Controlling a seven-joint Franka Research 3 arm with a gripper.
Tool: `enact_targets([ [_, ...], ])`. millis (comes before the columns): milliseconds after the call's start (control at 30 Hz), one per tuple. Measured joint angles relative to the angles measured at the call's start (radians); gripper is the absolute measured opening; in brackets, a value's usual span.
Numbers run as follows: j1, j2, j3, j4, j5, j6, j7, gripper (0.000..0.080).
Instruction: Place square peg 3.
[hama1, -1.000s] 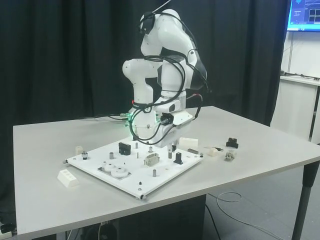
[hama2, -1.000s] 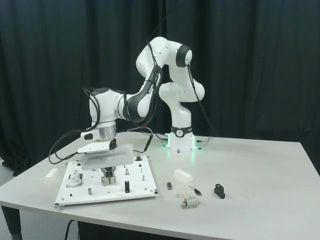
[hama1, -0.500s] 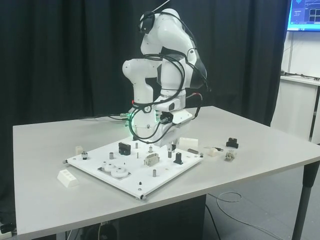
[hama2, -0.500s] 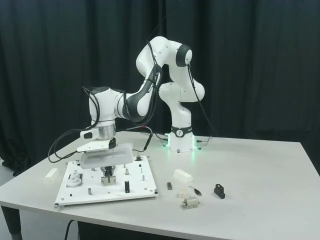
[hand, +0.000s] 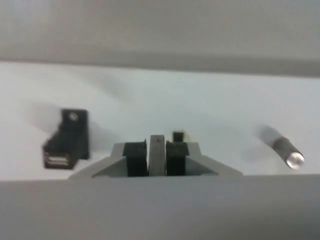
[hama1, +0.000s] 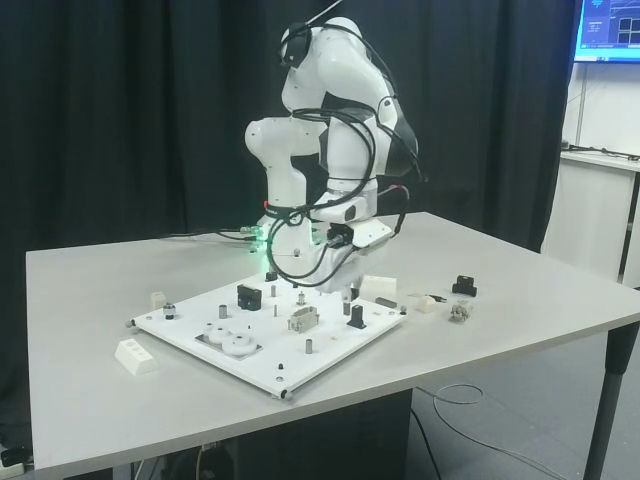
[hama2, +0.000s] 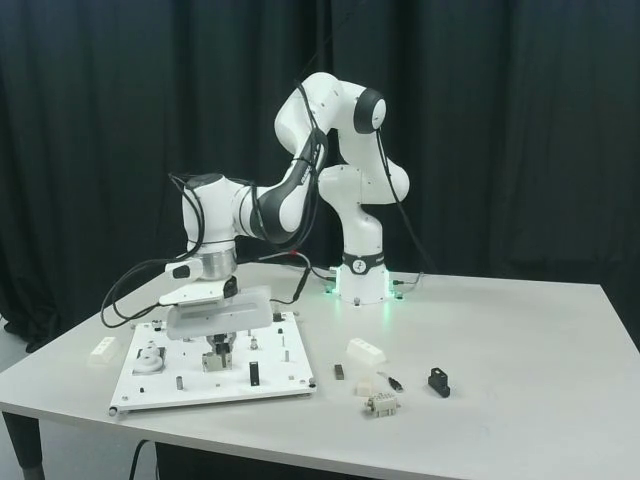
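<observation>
Grey peg (hand: 157, 155) clamped, pincer (hand: 157, 159) has risen slightly.

Arm (hama2: 262, 208) shell is looking like glossy white plastic, w/ black matt joint bands. Board (hama1: 330, 350) is showing smooth white, slightly shiny. Round pin (hand: 288, 153) in wrist view is reading as bare metal, end face glinting. Black block (hand: 67, 139) is looking like matt plastic. Table (hama2: 520, 370) is appearing smooth matt grey. Backdrop curtain (hama2: 520, 130) is hanging as black cloth, folds visible.
</observation>
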Motion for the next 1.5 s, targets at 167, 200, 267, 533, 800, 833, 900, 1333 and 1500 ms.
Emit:
enact_targets([
  [167,0.021,-0.006,0.01,-0.001,0.022,-0.011,0.0,0.0076],
  [200,0.027,-0.008,0.011,-0.001,0.026,-0.012,0.0,0.0076],
  [267,0.042,-0.011,0.013,-0.003,0.034,-0.012,0.0,0.0076],
  [533,0.115,-0.013,0.014,-0.012,0.067,-0.008,0.002,0.0076],
  [800,0.192,-0.01,0.015,-0.053,0.071,0.06,0.038,0.0076],
  [833,0.2,-0.009,0.015,-0.059,0.071,0.072,0.043,0.0076],
  [900,0.217,-0.006,0.015,-0.072,0.071,0.099,0.05,0.0076],
  [1333,0.276,0.031,0.015,-0.116,0.069,0.201,0.083,0.0076],
  [1500,0.286,0.044,0.015,-0.116,0.069,0.206,0.094,0.0076],
])
